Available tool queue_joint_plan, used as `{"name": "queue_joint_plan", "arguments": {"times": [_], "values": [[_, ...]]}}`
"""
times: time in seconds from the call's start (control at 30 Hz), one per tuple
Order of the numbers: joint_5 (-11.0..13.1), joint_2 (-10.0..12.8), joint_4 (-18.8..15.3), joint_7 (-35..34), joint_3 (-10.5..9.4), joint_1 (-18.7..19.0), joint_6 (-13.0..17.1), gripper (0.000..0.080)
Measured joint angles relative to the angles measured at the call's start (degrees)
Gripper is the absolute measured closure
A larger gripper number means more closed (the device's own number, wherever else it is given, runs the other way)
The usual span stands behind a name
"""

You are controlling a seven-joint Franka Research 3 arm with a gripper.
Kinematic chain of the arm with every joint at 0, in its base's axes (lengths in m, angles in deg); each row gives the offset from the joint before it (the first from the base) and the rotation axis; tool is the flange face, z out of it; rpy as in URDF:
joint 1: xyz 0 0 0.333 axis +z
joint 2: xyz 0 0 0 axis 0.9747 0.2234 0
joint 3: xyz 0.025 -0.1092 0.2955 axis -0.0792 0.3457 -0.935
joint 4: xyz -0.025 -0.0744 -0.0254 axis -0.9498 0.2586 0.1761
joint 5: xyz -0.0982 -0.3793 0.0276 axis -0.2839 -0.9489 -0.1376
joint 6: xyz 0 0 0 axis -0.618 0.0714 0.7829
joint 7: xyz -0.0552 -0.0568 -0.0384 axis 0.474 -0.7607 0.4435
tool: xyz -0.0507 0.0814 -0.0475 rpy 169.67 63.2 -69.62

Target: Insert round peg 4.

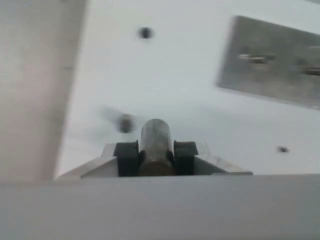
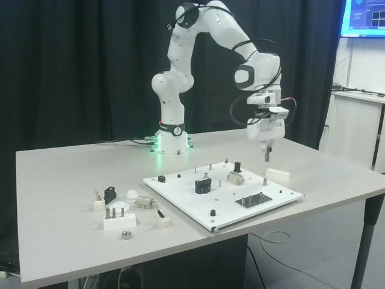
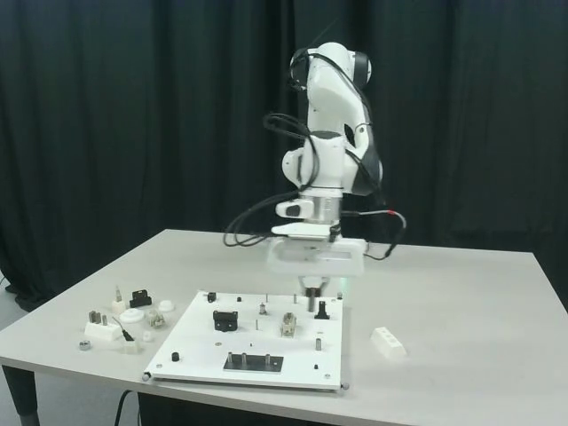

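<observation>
Peg held in the air above the white board

The small white block (image 2: 119, 218) sits by the desk's left edge; the board (image 2: 224, 194) lies mid-desk — above its far right corner the gripper (image 2: 266, 152) clamps the round peg (image 1: 155, 146) upright, clear of the board.

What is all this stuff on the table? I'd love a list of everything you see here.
Board: one, white, on the table in front of the arm, with small parts fixed on it.
Plate: one, grey, on the board's near corner.
Loose parts: a cluster, white, black and grey, on the table beside the board.
Block: one, white, on the table on the board's other side.
Table: one, grey.
Peg: one, grey, held in the hand.
Arm: one, white.
Hand: one, above the board's edge.
</observation>
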Motion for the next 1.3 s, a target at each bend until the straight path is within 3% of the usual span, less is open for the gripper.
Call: {"name": "queue_joint_plan", "arguments": {"times": [0.67,1.03,1.3], "values": [[0.9,0.0,0.9,7.9,-0.03,-11.0,-2.0,0.0656],[5.1,0.3,1.3,10.5,-0.02,-15.2,-5.5,0.0657],[8.1,1.9,2.4,14.7,-0.01,-17.6,-6.0,0.0657]]}}
